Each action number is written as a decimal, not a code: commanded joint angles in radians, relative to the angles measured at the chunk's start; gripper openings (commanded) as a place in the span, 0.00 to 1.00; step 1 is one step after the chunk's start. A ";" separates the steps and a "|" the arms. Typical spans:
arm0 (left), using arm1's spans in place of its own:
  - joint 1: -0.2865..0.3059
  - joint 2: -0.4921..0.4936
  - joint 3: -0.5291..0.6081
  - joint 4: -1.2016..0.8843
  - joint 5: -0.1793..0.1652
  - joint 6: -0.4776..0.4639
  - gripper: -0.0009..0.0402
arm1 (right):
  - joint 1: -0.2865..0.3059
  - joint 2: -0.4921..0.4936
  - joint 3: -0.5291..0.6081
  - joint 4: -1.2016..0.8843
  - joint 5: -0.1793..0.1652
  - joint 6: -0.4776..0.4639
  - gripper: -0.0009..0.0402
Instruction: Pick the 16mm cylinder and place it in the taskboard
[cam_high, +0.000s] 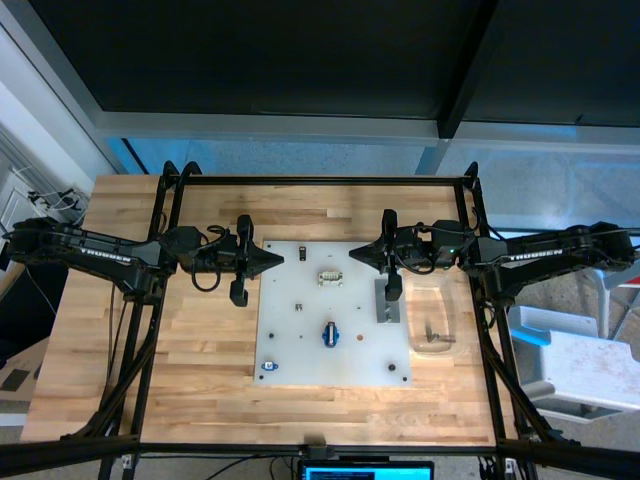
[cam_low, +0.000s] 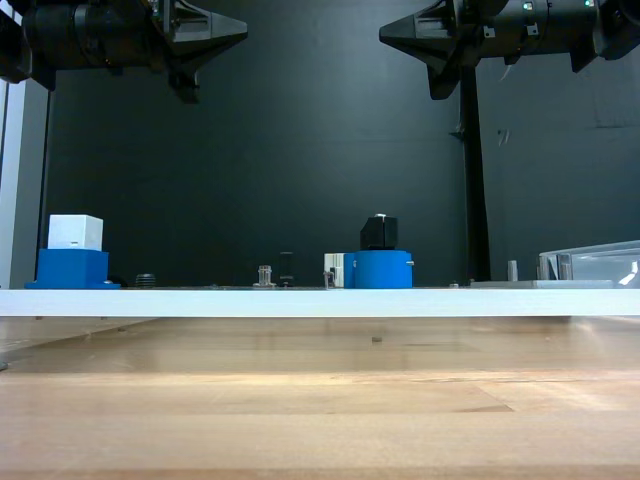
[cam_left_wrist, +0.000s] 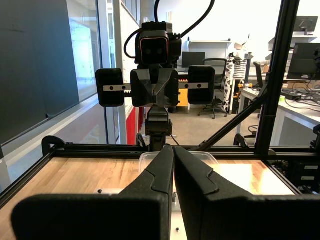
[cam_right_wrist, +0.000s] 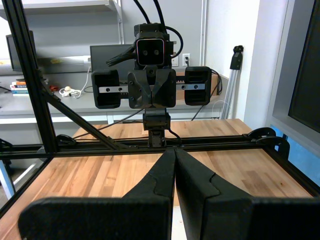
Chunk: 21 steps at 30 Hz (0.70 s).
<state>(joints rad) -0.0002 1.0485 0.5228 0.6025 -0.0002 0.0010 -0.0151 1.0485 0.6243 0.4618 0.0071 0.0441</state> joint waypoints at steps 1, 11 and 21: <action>0.000 0.000 0.000 0.000 0.000 0.000 0.02 | 0.001 0.000 0.001 0.001 0.000 0.001 0.02; 0.000 0.001 0.000 0.000 0.000 0.000 0.02 | 0.001 0.000 0.000 0.001 -0.001 0.009 0.02; 0.000 0.000 0.000 0.000 0.000 0.000 0.02 | 0.002 0.000 0.054 -0.189 0.011 0.054 0.02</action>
